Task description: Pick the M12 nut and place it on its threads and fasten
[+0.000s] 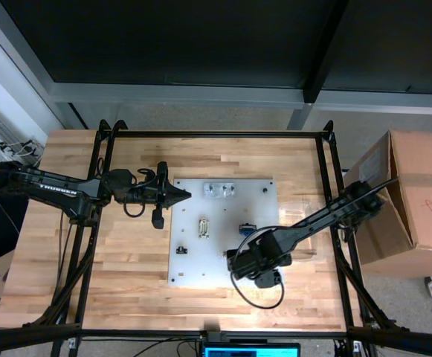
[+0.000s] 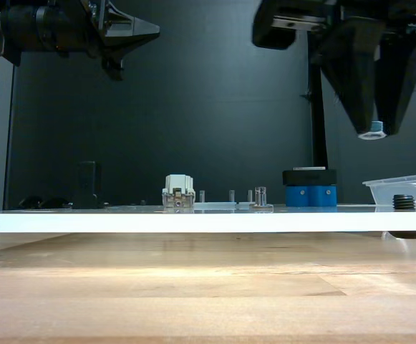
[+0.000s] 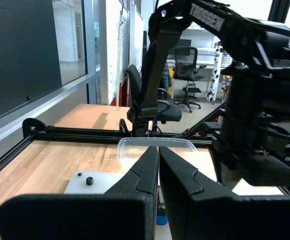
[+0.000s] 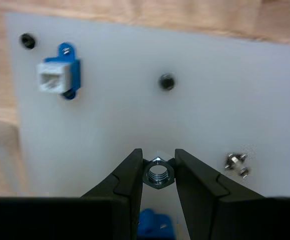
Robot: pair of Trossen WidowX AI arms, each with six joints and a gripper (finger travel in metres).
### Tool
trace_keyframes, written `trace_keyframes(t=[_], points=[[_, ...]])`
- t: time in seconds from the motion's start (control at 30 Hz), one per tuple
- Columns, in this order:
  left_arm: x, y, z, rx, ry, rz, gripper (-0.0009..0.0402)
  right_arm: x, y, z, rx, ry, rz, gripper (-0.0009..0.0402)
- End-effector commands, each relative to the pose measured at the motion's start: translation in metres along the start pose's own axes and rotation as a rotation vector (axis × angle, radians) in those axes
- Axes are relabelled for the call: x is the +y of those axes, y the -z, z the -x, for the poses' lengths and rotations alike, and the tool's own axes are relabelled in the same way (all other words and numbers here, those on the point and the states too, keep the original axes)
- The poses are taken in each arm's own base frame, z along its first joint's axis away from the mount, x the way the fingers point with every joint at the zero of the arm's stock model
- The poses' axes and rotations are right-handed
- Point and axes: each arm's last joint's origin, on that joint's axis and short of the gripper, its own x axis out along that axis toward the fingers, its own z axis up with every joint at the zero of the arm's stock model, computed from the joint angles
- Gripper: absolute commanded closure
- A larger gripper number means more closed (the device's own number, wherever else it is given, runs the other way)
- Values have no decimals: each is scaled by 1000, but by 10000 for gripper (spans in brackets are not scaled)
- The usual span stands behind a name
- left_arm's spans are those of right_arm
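Note:
The small silver M12 nut (image 4: 158, 173) is held between the fingertips of my right gripper (image 4: 158, 167), which is shut on it. In the low view the nut (image 2: 371, 131) hangs well above the white board (image 2: 193, 218), clear of its seat. The black ribbed stud (image 2: 404, 203) stands bare, lower and to the right of the nut. From the right wrist the stud (image 4: 166, 81) lies ahead of the fingers. My right gripper (image 1: 234, 259) hovers over the board's near right part. My left gripper (image 1: 184, 195) is shut and empty, high over the board's far left edge.
A clear tray (image 2: 402, 188) sits just off the board's right side. On the board (image 1: 193, 260) stand a blue connector block (image 2: 309, 195), a white connector (image 2: 178, 195), small silver posts (image 2: 259, 196) and a black corner post (image 4: 28, 40). A cardboard box (image 1: 413, 201) stands beyond the table's right edge.

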Motion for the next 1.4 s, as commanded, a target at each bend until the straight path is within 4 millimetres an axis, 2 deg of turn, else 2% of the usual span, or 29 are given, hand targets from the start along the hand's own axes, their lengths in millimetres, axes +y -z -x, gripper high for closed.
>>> trace_keyframes(t=[0.03,0.43,0.77,1.13,1.4], points=[[0,0,0,0,0,0,393,-7,-5,-1,-7,-5,34,384],[0,0,0,-1,0,0,393,-11,-24,-14,-24,-32,89,384],[0,0,0,-1,0,0,393,-10,-30,-13,-27,-20,104,384],[0,0,0,0,0,0,393,-16,-34,-36,-12,-60,105,384],[0,0,0,0,0,0,393,-17,-34,-39,-18,-51,100,384]])
